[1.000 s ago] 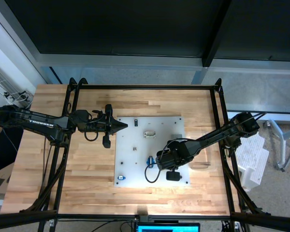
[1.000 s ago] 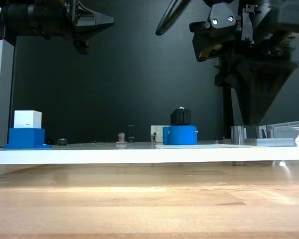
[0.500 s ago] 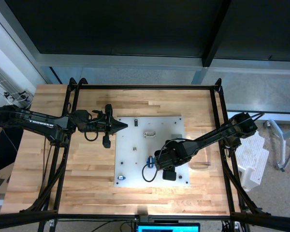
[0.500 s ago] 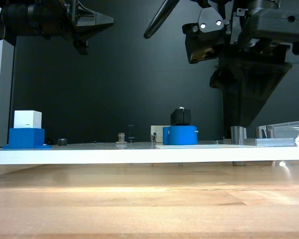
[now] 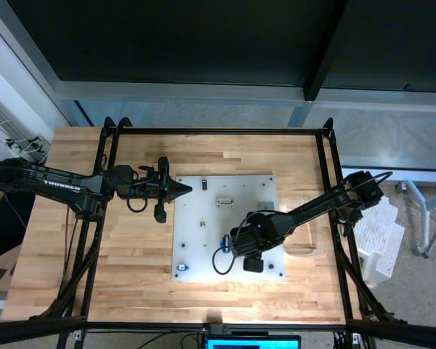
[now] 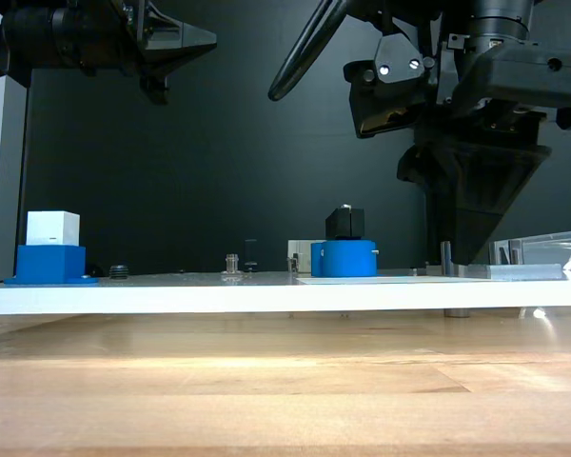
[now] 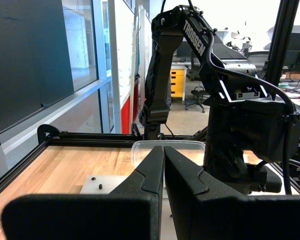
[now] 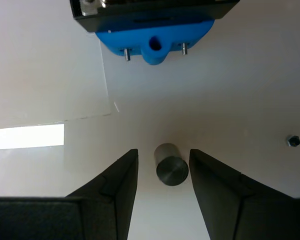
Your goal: Remove the 16mm cylinder and place in the container
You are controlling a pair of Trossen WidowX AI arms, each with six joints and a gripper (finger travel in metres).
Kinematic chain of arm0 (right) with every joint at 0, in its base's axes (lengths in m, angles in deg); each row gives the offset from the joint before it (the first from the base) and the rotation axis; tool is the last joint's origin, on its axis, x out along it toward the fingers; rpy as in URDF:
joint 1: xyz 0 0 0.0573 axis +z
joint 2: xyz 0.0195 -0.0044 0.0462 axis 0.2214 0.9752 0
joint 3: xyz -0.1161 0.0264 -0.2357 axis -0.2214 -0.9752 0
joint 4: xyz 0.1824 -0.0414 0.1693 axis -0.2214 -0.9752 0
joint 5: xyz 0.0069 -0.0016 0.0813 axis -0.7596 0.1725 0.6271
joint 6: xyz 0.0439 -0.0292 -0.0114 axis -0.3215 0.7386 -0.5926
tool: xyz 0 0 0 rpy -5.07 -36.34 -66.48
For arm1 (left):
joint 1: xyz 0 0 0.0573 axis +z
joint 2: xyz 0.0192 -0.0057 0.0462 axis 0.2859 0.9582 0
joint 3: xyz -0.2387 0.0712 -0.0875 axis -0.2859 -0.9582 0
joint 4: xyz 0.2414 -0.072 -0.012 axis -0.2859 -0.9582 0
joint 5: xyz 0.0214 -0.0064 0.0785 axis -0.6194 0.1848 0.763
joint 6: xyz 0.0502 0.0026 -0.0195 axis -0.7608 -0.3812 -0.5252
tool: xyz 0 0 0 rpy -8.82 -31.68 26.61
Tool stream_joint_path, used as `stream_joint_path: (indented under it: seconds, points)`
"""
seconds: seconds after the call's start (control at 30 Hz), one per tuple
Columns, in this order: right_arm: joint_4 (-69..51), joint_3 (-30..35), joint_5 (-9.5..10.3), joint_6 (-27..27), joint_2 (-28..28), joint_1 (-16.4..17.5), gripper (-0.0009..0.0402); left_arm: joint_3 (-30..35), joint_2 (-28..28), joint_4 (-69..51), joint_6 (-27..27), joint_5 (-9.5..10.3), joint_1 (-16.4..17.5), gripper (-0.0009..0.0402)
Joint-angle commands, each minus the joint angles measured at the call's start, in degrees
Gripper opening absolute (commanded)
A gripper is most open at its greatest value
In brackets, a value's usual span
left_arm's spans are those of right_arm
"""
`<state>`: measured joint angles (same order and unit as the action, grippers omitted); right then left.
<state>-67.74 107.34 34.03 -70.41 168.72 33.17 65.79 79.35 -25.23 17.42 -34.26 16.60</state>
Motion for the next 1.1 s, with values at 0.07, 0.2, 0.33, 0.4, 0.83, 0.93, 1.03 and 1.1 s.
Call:
stream_joint_path:
  seconds: [0.07, 0.2, 0.33, 0.4, 0.83, 0.93, 1.03, 1.1]
  points:
    - [0.1, -0.1, -0.02, 0.3, 0.0, 0.0, 0.0122, 0.0, 0.0, 0.0, 0.0, 0.00, 0.0, 0.0000]
    - [0.2, -0.1, -0.02, 0.4, 0.0, 0.0, 0.0102, 0.0, 0.0, 0.0, 0.0, 0.00, 0.0, 0.0000]
    - [0.2, -0.1, 0.00, 0.3, 0.0, -0.1, 0.0070, 0.0, 0.0, 0.0, 0.0, 0.00, 0.0, 0.0000]
    - [0.2, -0.1, 0.02, 0.3, -0.1, -0.2, 0.0050, 0.0, 0.0, 0.0, 0.0, 0.00, 0.0, 0.0000]
    - [-0.2, -0.1, 0.48, 0.9, -3.1, -0.5, 0.0008, 0.0, 0.0, 0.0, 0.0, 0.00, 0.0, 0.0000]
    - [-1.2, 0.0, 0.46, 1.0, -5.1, -0.7, 0.0003, 0.0, 0.0, 0.0, 0.0, 0.00, 0.0, 0.0000]
    - [-3.0, 0.5, 0.44, 1.4, -7.4, -1.0, -0.0001, 0.0, 0.0, 0.0, 0.0, 0.00, 0.0, 0.0000]
    - [-4.3, 1.4, 0.39, 1.5, -8.7, -1.3, 0.0001, 0.0, 0.0, 0.0, 0.0, 0.00, 0.0, 0.0000]
